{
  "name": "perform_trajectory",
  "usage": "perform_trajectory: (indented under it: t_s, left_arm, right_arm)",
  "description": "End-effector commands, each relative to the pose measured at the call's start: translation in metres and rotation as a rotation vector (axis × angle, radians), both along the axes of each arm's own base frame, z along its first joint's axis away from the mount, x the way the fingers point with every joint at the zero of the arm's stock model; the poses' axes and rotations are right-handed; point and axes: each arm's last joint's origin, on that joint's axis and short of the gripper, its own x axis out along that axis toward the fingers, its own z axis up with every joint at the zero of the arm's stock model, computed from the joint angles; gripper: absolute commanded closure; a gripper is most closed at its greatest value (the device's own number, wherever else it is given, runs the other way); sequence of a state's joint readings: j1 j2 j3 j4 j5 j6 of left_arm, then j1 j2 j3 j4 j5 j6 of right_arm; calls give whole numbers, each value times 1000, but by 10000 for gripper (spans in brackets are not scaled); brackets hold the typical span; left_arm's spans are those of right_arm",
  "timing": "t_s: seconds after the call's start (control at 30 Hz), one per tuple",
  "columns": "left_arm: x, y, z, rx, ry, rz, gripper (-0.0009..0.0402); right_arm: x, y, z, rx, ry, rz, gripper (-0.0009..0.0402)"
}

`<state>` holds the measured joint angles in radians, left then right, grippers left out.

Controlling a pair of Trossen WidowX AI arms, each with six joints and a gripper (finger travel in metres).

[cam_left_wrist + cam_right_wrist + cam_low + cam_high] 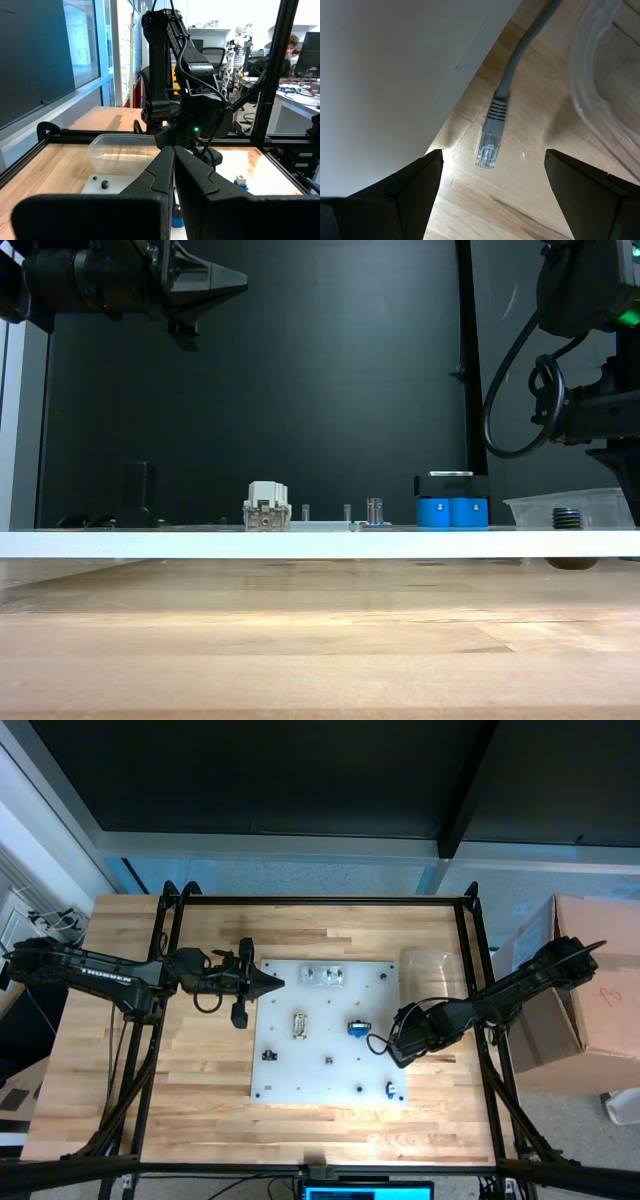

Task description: Remove the RJ45 connector from the taskboard and place in the container

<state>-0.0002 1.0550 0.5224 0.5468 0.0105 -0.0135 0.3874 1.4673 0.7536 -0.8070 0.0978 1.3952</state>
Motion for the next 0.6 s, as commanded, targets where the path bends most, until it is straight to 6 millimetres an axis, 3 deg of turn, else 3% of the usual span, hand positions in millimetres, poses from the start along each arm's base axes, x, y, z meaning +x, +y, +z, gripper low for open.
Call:
perform_trajectory:
  t_s: [0.03, 0.6]
  left_arm:
    - [0, 0, 0, 0, 0, 0, 393]
    - [0, 0, 0, 0, 0, 0, 393]
  right_arm:
    - [1, -2, 0, -30, -15, -9, 107]
    - [-5, -5, -12, -32, -8, -14, 112]
